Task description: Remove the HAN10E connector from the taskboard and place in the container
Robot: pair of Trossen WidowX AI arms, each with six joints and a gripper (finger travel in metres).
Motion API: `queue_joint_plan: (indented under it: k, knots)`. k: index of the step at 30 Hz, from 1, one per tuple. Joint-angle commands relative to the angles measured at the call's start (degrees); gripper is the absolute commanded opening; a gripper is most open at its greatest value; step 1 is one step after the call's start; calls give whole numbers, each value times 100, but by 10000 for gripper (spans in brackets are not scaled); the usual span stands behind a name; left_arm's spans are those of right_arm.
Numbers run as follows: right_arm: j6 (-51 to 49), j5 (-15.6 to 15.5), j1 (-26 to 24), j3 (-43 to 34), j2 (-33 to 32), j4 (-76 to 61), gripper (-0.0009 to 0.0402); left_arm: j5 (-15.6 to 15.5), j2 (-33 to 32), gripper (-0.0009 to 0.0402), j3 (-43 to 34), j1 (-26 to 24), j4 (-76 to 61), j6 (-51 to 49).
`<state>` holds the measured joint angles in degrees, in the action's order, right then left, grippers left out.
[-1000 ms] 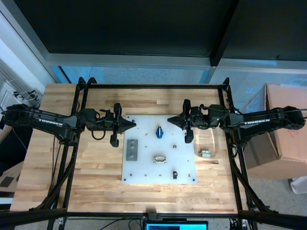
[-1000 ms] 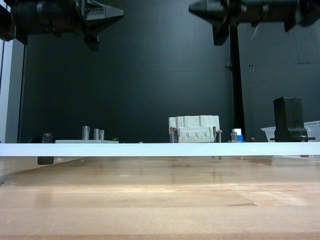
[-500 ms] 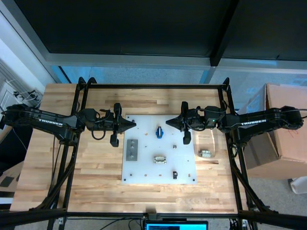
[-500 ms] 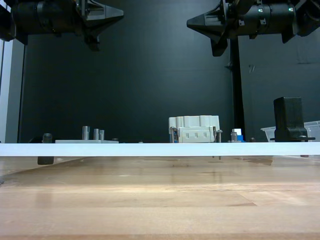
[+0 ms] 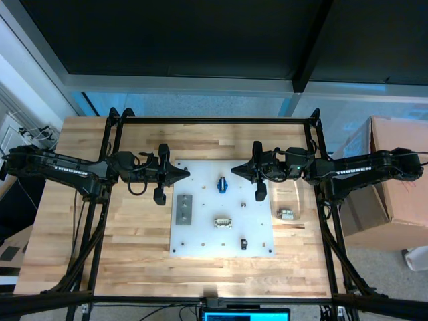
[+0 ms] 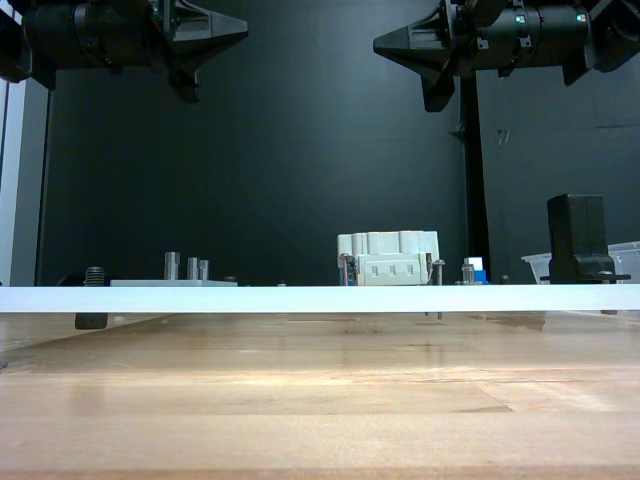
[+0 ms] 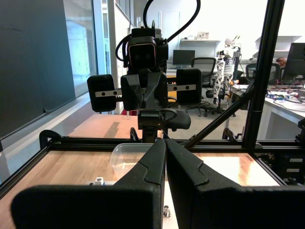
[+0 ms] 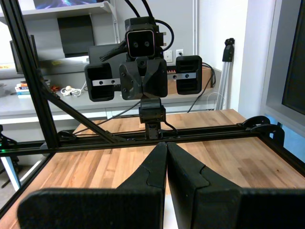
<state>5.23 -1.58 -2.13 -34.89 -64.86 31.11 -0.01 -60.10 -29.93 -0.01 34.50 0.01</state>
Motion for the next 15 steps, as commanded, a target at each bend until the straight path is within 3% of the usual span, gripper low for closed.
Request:
queue_joint_plan:
  k: [1,15]
  knots:
    - [7,4,2,-7,2,-15,0,0,0,0,-2,2,2,0]
    - [7,4,2,-7,0,-140,0,0,-2,0,-2,0,2,0]
